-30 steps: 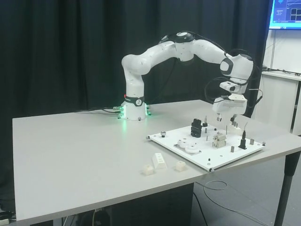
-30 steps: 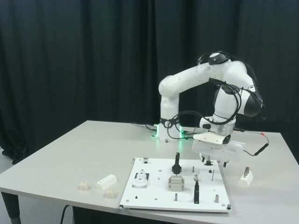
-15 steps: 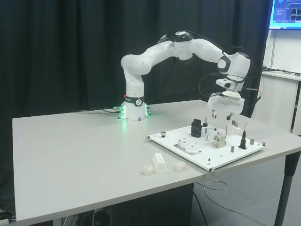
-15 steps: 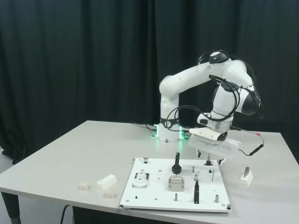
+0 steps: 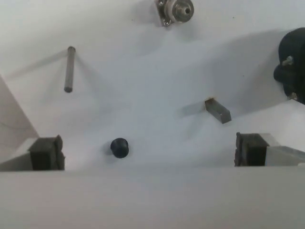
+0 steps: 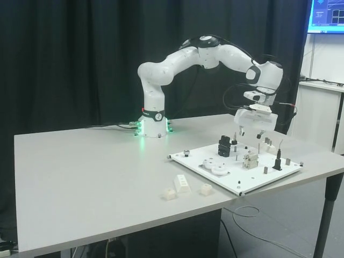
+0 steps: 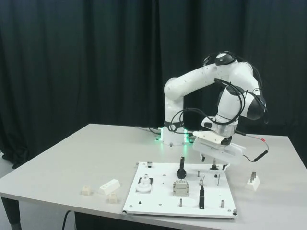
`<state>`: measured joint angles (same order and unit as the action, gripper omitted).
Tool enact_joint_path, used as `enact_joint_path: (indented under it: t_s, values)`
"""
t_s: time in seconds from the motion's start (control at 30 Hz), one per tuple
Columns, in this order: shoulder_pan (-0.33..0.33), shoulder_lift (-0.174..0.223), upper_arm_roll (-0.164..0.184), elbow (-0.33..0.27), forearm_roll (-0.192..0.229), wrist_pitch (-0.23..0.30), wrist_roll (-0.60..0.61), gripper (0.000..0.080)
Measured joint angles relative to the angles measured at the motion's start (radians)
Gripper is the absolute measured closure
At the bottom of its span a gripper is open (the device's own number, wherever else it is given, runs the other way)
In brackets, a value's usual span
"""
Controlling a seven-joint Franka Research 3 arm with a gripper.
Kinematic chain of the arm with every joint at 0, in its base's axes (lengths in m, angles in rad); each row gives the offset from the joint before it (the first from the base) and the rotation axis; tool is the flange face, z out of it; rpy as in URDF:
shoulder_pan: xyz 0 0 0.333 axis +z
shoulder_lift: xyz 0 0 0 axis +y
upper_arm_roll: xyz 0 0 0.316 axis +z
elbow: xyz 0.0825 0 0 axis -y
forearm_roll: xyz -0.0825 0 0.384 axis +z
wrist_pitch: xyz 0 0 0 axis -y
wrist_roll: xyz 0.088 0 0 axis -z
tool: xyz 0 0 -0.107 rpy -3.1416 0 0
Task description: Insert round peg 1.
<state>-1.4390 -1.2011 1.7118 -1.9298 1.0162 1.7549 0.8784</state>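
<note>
On the grey table (image 7: 72, 158), to the left of the white assembly board (image 7: 158, 203), three small white blocks (image 7: 109, 186) are lying loose, well apart from the work.

Over the far part of the board the gripper (image 7: 214, 163) is hovering, clear of every fixture. Its jaws are standing wide apart and are holding nothing, as the wrist view shows, with the black pads (image 5: 45, 152) at either edge and bare board between them.

Below it a thin round grey pin (image 5: 69, 69) is standing upright in the board. I am taking this to be round peg 1, though I cannot tell for certain. Near it are sitting a small black knob (image 5: 119, 147) and a short grey square-cut peg (image 5: 218, 109).

If the pin is the peg, the insertion is looking done and the arm only needs to move clear. If not, a peg has yet to be fetched, calling for a descent over it and a squeeze.

Furthest right, off the board, a small white holder (image 7: 253, 183) is carrying a couple of short grey pegs (image 7: 253, 175) upright; no other container is showing.
</note>
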Motion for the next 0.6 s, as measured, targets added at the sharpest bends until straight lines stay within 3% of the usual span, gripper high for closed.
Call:
enact_joint_path:
  t_s: [0.6]
  values:
    - [0.018, -0.001, 0.031, -0.038, 0.0, 0.087, 0.014, 0.0003]
